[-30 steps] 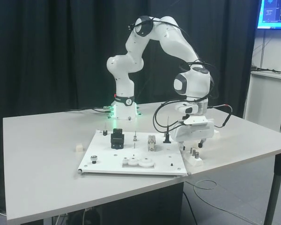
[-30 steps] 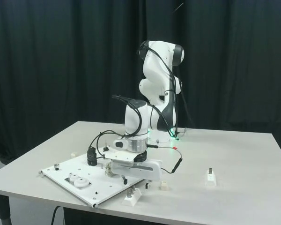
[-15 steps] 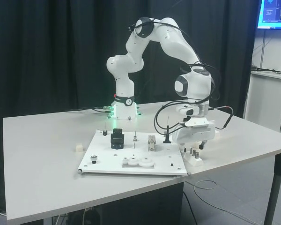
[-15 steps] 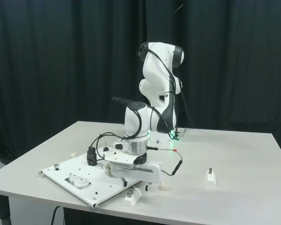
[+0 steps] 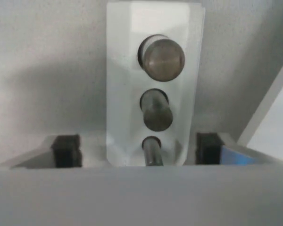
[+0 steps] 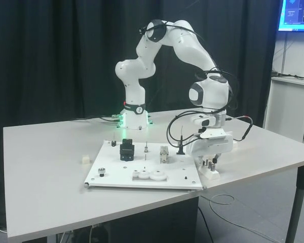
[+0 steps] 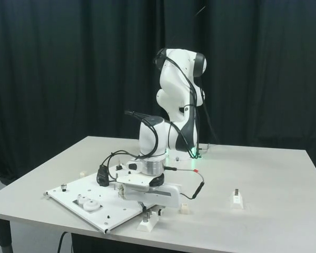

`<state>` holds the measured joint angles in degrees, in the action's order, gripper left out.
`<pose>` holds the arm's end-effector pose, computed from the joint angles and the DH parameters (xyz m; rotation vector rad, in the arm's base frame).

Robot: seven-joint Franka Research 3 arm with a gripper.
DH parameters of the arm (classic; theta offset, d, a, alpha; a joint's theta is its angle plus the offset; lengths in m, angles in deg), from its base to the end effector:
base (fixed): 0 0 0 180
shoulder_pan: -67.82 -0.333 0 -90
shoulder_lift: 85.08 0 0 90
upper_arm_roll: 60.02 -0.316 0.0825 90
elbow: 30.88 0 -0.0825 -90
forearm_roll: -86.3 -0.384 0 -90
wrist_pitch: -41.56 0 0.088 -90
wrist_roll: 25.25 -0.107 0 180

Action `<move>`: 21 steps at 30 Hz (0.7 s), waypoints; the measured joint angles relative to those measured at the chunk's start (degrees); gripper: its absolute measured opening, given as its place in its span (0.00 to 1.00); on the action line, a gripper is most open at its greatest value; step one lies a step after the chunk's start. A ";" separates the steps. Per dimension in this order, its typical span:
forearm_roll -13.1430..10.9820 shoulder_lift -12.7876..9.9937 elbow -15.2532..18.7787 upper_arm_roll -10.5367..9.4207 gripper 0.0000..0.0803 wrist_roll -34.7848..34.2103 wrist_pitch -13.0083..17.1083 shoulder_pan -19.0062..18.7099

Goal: Pick round peg 2.

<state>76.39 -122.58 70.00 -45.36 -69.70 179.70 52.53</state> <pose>0.6642 0.0225 0.2058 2.8439 -1.2707 0.0549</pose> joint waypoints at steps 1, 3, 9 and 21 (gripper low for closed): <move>0.00 -0.04 -0.06 0.00 0.87 0.17 0.00 0.03; 0.00 -0.16 -0.24 0.00 0.66 0.39 -0.01 0.10; 0.00 -0.42 -0.62 0.00 0.48 0.67 -0.18 0.36; 0.01 -0.65 -1.04 0.00 0.09 0.99 -0.34 0.53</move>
<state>76.40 -123.23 68.96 -45.36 -68.71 179.36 53.06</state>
